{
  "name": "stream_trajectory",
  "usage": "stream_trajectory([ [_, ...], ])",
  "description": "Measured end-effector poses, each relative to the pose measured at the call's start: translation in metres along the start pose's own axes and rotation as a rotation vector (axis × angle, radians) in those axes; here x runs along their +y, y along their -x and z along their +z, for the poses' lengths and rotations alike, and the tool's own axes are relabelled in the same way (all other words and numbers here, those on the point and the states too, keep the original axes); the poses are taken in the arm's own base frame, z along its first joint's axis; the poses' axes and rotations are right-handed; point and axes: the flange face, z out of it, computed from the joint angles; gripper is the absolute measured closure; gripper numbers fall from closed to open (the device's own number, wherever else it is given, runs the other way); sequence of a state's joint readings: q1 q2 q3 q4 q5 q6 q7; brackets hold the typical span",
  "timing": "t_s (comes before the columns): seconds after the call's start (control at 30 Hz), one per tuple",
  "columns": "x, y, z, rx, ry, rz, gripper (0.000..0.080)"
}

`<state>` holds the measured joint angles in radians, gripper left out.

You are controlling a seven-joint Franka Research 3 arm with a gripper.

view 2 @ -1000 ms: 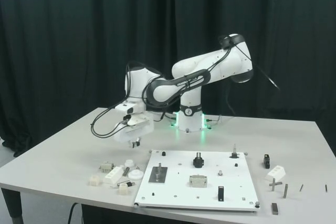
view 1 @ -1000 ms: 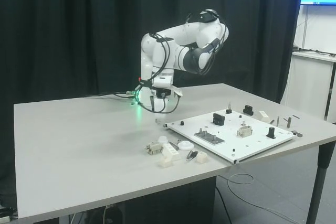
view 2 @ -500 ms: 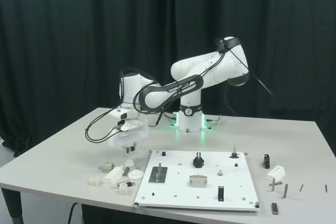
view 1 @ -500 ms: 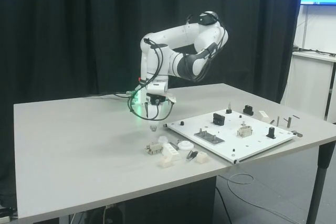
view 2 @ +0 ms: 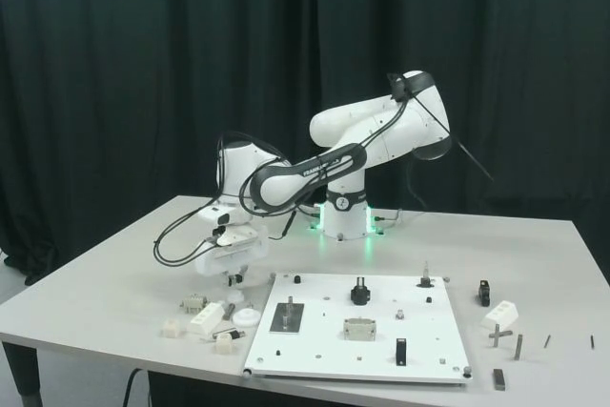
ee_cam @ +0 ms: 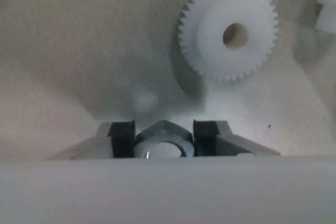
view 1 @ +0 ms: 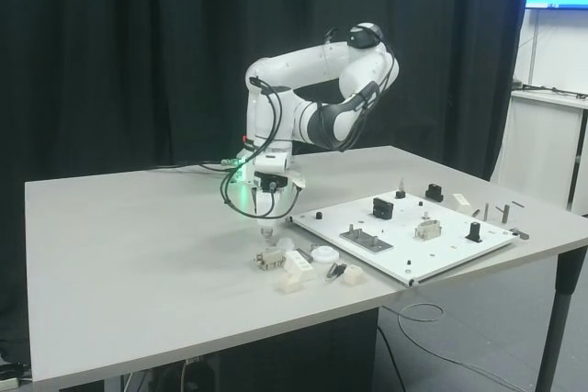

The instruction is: Place bolt 4.

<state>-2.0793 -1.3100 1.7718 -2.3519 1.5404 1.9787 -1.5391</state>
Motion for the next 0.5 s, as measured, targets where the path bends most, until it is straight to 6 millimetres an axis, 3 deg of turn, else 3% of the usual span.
stream_trajectory([
  [0.13,0.0008,0.0009,0.0010,0.001,0.001,0.004,0.0573],
  [0.17,0.0012,0.0012,0.0011,0.000,0.001,0.006,0.0380],
  [0.33,0.0027,0.0019,0.0005,0.001,0.005,0.012,0.0380],
  [0.37,0.0029,0.0018,0.0001,0.001,0.006,0.013,0.0099],
  [0.5,0.0041,0.0003,-0.0027,0.006,0.010,0.016,0.0099],
])
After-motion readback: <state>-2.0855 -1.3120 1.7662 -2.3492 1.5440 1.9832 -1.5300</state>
